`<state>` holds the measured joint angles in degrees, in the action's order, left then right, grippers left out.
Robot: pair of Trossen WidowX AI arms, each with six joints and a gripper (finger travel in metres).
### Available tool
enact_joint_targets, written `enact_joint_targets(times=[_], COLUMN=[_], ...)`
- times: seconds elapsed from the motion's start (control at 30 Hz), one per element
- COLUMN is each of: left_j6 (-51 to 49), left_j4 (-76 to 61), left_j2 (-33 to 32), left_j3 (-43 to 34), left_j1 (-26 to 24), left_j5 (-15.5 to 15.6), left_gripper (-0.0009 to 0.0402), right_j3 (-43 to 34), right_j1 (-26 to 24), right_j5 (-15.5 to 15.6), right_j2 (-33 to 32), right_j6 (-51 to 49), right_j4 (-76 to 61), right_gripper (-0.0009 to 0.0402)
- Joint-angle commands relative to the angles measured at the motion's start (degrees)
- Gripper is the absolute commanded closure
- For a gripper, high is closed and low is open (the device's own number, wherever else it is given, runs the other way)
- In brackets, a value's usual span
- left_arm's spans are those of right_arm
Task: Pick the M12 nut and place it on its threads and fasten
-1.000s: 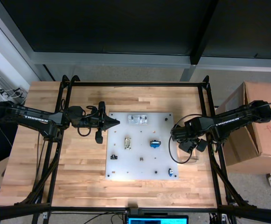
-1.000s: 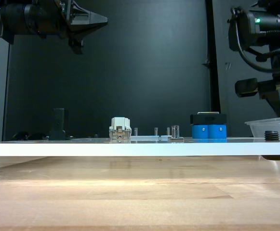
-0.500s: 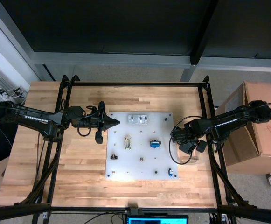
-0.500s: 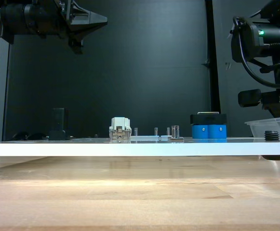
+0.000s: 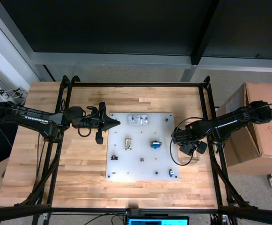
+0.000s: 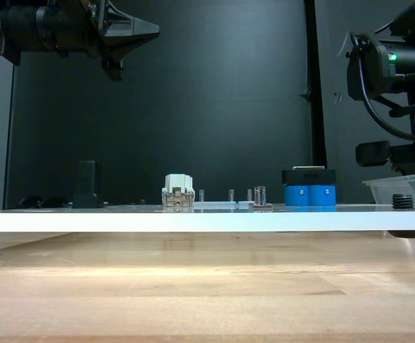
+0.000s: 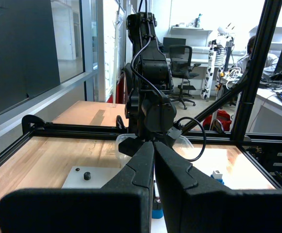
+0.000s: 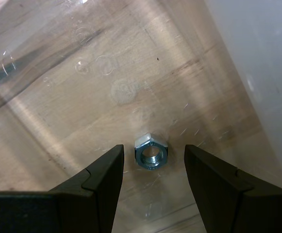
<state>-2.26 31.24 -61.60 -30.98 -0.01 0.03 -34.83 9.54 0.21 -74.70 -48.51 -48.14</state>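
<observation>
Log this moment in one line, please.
nut: free in tray; right claw: open over nut; left claw: shut, raised at board left edge

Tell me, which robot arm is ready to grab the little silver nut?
The right one. The right gripper hangs open over the clear tray, one finger each side of the nut lying free on its floor. The left gripper is shut, high at the board's left edge, far away.

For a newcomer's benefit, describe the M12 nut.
Right of the white board sits a clear tray, under the open right gripper; the left gripper hangs shut above the board's left edge. The nut lies free in that tray: silver and hexagonal, unlike the bare black stud.
</observation>
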Motion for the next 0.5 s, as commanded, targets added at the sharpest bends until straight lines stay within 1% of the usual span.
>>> enact_joint_targets(times=[0.03, 0.1, 0.27, 0.37, 0.5], left_j6=[0.0, 0.0, 0.0, 0.0, 0.0], left_j4=[0.0, 0.0, 0.0, 0.0, 0.0], left_j2=[0.0, 0.0, 0.0, 0.0, 0.0], left_j3=[0.0, 0.0, 0.0, 0.0, 0.0], left_j1=[0.0, 0.0, 0.0, 0.0, 0.0], left_j5=[0.0, 0.0, 0.0, 0.0, 0.0], left_gripper=[0.0393, 0.0393, 0.0393, 0.0393, 0.0393], right_j3=[0.3, 0.6, 1.0, 1.0, 1.0], right_j1=[0.1, 0.1, 0.1, 0.1, 0.2], right_j5=[0.9, 1.8, 1.7, 1.7, 0.9], right_j2=[0.0, 0.0, 0.0, 0.0, 0.0], right_j6=[0.2, 0.3, 0.3, 0.3, 0.2], right_j4=[0.5, 1.2, 1.7, 1.5, 1.5], right_gripper=[0.0221, 0.0221, 0.0224, 0.0236, 0.0257])
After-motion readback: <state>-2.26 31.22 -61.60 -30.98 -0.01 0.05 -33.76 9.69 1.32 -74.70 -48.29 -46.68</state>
